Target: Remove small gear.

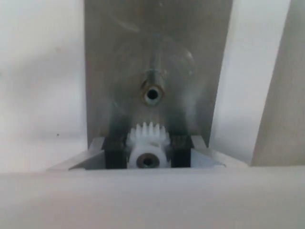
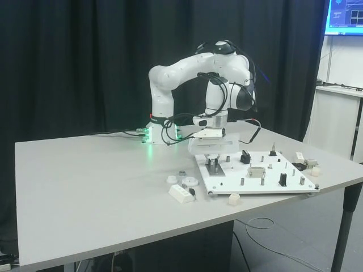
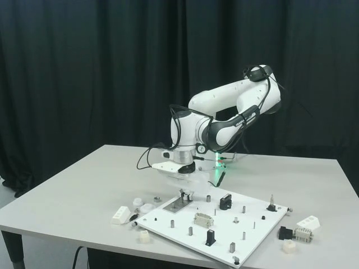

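- the small gear (image 1: 148,138) is pinched between the two black fingertips of the gripper (image 1: 148,151), which are closed narrow on its sides.
- it looks lifted off: the bare peg (image 1: 152,93) on the grey metal plate (image 1: 105,71) stands apart from it.
- from the room, the gripper hangs just above that plate on the white board (image 2: 258,184).
- left, i'd judge: carry the gear away and put it down on the table (image 2: 85,181).

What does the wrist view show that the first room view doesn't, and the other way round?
Only the wrist view shows the small gear with its teeth, held between the black fingers, and a bare metal peg on the grey plate. Only the first room view shows the white arm, the grey table and the white board. Both show the gripper at the plate.
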